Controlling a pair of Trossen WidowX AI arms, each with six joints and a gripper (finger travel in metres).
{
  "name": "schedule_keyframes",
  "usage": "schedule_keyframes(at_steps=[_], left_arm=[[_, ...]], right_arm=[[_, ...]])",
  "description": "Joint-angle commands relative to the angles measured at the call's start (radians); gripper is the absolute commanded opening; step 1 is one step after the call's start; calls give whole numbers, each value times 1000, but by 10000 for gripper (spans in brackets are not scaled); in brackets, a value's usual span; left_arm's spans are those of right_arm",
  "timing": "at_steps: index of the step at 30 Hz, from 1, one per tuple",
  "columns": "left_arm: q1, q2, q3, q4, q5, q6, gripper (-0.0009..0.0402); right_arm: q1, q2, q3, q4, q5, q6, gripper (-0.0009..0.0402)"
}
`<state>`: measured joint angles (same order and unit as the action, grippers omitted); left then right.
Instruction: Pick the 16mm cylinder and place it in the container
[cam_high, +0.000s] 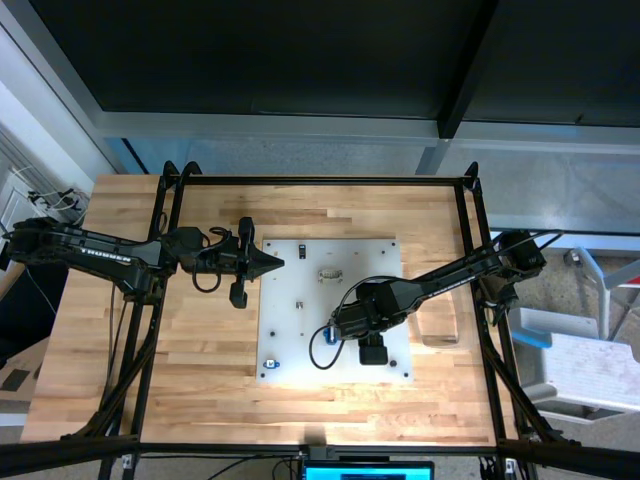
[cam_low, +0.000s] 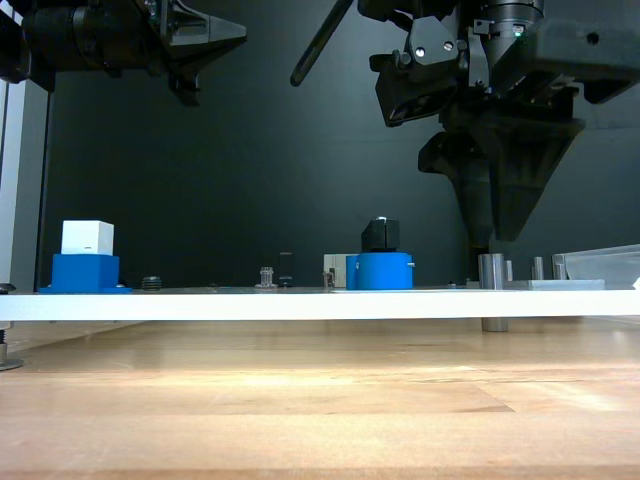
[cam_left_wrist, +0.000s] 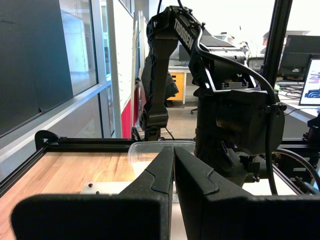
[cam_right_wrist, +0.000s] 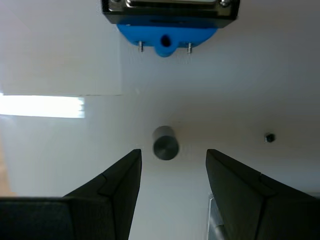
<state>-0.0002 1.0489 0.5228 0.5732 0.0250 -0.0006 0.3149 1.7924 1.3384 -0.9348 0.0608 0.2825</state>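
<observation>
The light wooden tabletop carried a square white task board at its middle. The left gripper hung high by the board's left edge with its fingers pressed together, holding nothing. The right gripper pointed straight down over the board's near right part, its fingers spread apart. Off the board's right edge, towards the tabletop's right edge, lay the clear rectangular plastic container with rounded corners; nothing could be made out inside it. The short grey metal 16mm cylinder stood upright under the right gripper, between the open fingers but touching neither. In the low view its foot showed beneath the board, so it probably sat in a hole. It looked solid: rigid, fairly heavy for its size, smooth and likely slippery, and not fragile. The best hold would be across its round side near the top, square on, followed by a straight lift so it does not bind. The container's thin walls looked light enough to shift if knocked.
</observation>
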Motion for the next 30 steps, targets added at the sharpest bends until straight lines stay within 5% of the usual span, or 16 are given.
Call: schedule_keyframes(at_steps=[1, 30], left_arm=[[0, 0, 0, 0, 0, 0, 0], [0, 0, 0, 0, 0, 0, 0]], right_arm=[[0, -1, -11, 17, -2, 1, 178], [-3, 50, -31, 72, -9, -1, 120]])
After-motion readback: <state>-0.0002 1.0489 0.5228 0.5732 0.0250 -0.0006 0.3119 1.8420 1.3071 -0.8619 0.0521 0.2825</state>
